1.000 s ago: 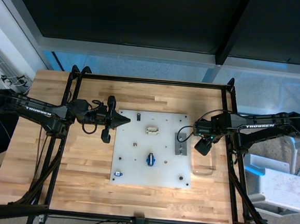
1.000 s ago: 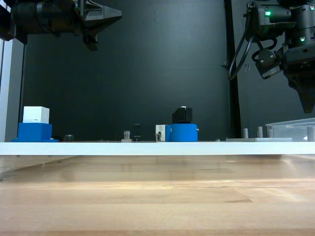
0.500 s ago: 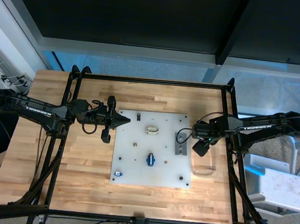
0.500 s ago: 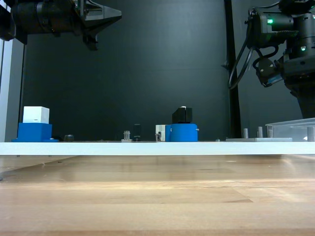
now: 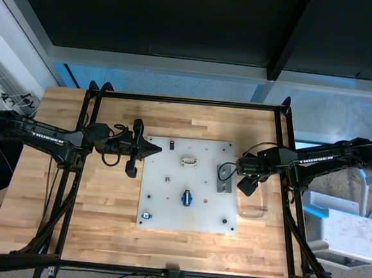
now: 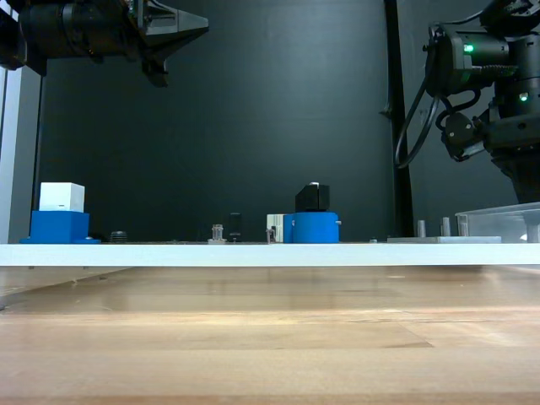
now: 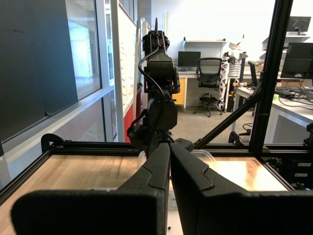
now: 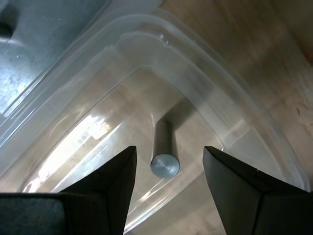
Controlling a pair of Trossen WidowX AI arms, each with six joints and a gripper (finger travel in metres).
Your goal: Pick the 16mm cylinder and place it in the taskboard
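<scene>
Your table (image 5: 70,220) carries the white taskboard (image 5: 168,205) at its centre. The clear tray (image 5: 257,214) sits just beside the board's 3 o'clock edge. The left gripper (image 5: 154,147) hangs high over the board's 10 o'clock edge and points toward 3 o'clock, its jaws pressed together. The right gripper (image 5: 249,184) points down into the tray's 11 o'clock corner with its jaws apart. The 16mm cylinder (image 8: 164,147) sits in that tray corner between them, its round end facing the wrist camera. You can see a gap on either side of it.
</scene>
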